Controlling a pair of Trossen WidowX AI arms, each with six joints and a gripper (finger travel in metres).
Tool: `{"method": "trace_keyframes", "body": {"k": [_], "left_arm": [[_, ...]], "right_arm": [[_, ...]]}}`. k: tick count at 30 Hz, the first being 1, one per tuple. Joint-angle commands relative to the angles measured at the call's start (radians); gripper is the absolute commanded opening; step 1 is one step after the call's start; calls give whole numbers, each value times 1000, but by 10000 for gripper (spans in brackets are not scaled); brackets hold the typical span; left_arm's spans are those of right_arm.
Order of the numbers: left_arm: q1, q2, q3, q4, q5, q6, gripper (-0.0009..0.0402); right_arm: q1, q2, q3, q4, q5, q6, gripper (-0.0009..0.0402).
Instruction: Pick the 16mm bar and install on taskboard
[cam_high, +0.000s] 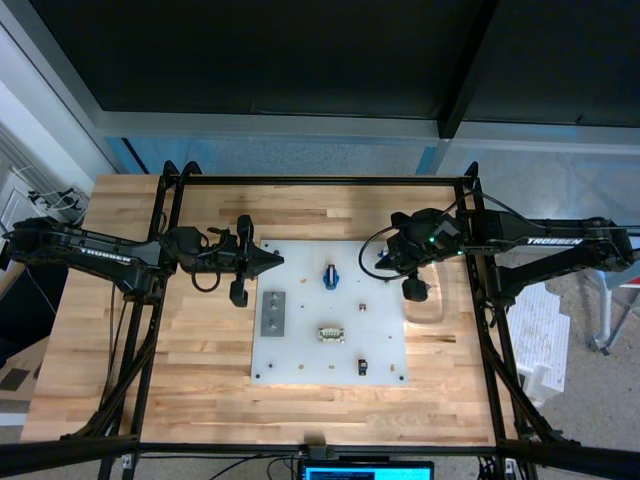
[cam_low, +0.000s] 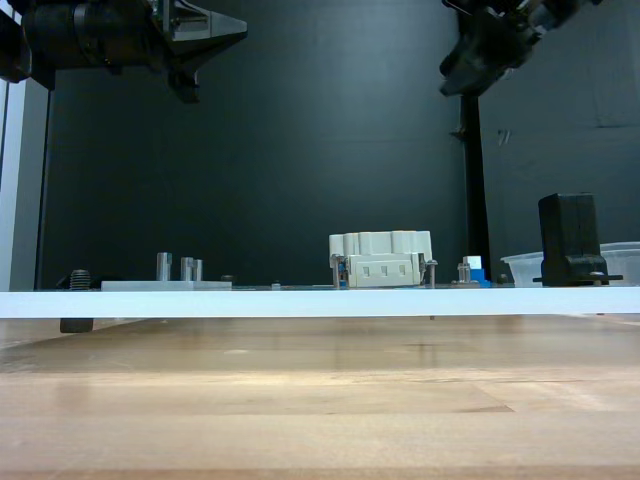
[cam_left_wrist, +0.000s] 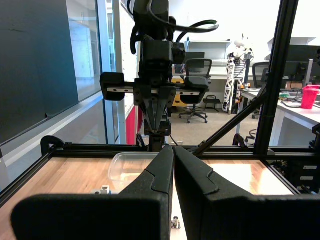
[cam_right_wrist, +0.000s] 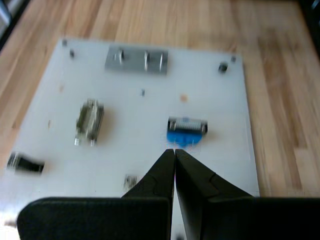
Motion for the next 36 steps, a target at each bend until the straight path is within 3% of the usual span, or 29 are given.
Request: {"method": "trace_keyframes", "body": {"k": [1, 17, 24, 36], "left_arm": [[0, 0, 0, 0, 0, 0, 0], [0, 0, 0, 0, 0, 0, 0], [0, 0, 0, 0, 0, 0, 0], [0, 0, 0, 0, 0, 0, 0]], "right_arm": [[0, 0, 38, -119, 1, -4, 0], [-8, 3, 207, -627, 2, -21, 0], [-11, 5, 204, -757, 63, -56, 0], [-13, 57, 204, -806, 79, -141, 0]]}}
